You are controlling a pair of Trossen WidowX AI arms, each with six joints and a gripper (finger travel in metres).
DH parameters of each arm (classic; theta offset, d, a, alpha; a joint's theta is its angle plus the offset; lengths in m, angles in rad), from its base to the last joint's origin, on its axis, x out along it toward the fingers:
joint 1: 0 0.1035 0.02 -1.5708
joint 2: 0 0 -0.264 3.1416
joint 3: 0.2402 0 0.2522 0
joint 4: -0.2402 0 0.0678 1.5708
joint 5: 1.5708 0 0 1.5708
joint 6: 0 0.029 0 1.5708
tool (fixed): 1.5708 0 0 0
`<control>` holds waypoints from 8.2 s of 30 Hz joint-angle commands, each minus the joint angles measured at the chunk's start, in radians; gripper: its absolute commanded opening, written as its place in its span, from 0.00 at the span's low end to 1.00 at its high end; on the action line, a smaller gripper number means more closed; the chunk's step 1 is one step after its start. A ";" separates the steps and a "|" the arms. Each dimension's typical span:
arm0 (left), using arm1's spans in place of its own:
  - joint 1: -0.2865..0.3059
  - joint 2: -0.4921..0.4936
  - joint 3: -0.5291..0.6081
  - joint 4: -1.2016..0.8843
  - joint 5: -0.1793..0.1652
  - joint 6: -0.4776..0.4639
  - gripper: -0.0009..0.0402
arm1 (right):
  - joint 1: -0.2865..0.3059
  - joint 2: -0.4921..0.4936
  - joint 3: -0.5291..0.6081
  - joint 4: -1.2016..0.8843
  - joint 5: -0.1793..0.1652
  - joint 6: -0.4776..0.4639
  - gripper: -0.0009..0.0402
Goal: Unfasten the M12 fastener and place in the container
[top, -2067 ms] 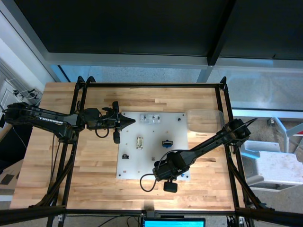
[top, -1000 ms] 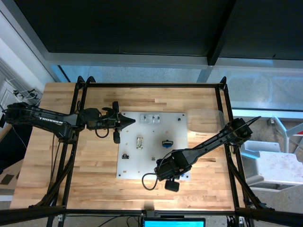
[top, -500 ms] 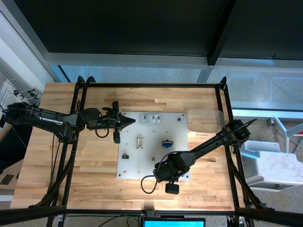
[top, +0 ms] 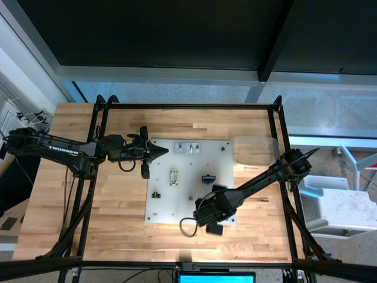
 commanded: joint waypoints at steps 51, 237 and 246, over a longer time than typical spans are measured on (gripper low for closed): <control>0.000 0.000 0.000 0.000 0.000 0.000 0.02 | -0.009 -0.016 -0.002 -0.008 0.034 0.026 0.02; 0.000 0.000 0.000 0.000 0.000 0.000 0.02 | -0.753 -0.631 -0.400 -0.151 -0.166 -0.714 0.09; 0.000 0.000 0.000 0.000 0.000 0.000 0.02 | -0.892 -0.685 -0.478 -0.161 -0.165 -0.714 0.09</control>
